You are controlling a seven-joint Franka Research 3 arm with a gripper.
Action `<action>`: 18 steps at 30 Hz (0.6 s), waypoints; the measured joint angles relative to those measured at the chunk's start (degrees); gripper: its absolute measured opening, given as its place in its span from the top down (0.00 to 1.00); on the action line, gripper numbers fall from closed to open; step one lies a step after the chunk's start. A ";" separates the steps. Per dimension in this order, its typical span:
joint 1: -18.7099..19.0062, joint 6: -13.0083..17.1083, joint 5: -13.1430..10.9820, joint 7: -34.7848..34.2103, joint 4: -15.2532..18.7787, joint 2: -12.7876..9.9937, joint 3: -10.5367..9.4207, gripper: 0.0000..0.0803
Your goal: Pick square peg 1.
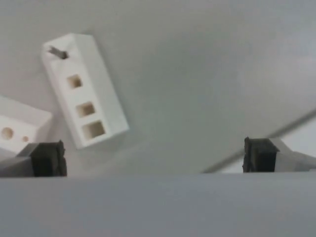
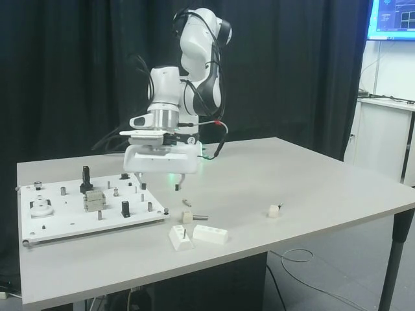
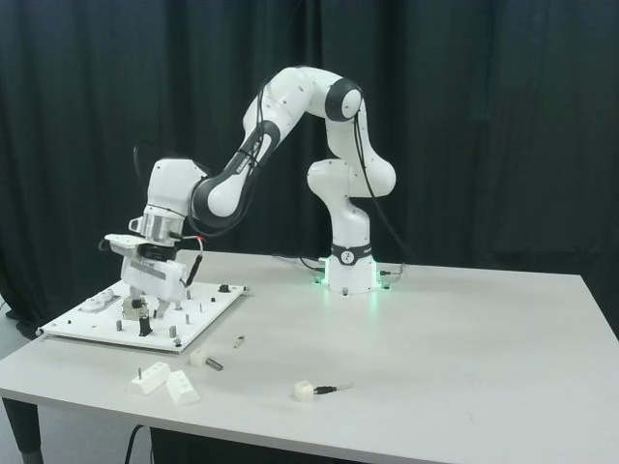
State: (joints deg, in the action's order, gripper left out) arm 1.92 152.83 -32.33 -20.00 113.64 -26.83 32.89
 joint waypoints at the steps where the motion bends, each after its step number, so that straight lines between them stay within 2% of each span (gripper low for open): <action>1: -0.30 -0.28 -0.70 1.19 -0.34 -0.18 -0.34 0.00; 8: -1.53 -1.96 -3.91 6.21 -2.69 -1.78 -1.64 0.00; 18: -1.69 -3.96 -4.12 11.15 -5.96 -4.43 -2.40 0.00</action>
State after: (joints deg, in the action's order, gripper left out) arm 0.23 148.87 -36.45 -8.85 107.68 -31.26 30.49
